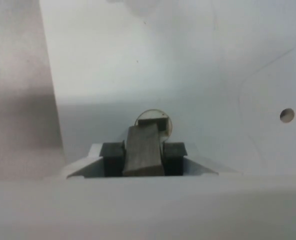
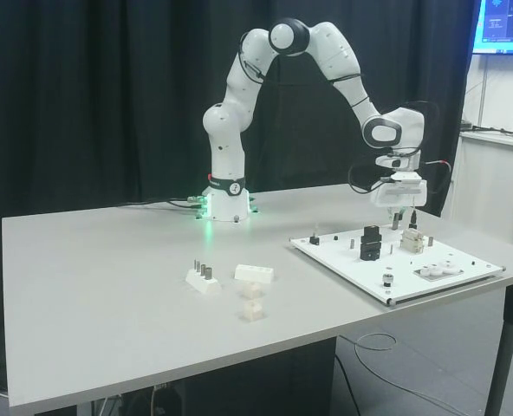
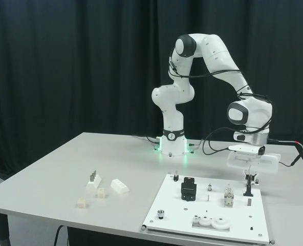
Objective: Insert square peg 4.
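In the wrist view my gripper point(image 1: 144, 156) is shut on a grey square peg point(image 1: 144, 147), which sits between the two black fingers point(image 1: 113, 154). The peg's lower end hangs just over a round socket point(image 1: 155, 121) in the white board point(image 1: 163, 60); whether it touches the socket is not visible. From the first room view the gripper point(image 2: 410, 218) hangs low over the far right part of the board point(image 2: 343, 260). The second room view shows the gripper point(image 3: 250, 188) over the board's point(image 3: 167, 205) right side.
On the board stand a black block point(image 3: 188, 188), a small white fixture point(image 3: 228, 197), white gears point(image 3: 213, 222) and short pins. On the grey table to the left are a white peg holder point(image 3: 94, 180), a white block point(image 3: 120, 185) and two small blocks point(image 3: 82, 203). A small hole point(image 1: 287, 115) lies near the socket.
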Controlling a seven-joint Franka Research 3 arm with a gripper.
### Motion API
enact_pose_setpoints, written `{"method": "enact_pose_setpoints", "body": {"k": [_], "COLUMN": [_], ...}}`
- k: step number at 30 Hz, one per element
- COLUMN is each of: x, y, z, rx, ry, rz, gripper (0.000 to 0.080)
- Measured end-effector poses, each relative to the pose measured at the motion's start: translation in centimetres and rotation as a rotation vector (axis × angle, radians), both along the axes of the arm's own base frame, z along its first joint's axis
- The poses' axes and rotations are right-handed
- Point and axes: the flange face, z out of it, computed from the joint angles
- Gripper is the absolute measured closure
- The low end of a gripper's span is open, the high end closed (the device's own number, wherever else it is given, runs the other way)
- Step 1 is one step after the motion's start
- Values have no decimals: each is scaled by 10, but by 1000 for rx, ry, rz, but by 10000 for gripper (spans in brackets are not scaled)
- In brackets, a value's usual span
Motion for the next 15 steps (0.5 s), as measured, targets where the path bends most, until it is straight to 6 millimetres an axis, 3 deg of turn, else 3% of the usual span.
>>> {"method": "enact_pose_setpoints", "body": {"k": [15], "x": [0], "y": [0], "z": [0], "rx": [-8], "ry": [-6], "rz": [4], "gripper": [646]}}
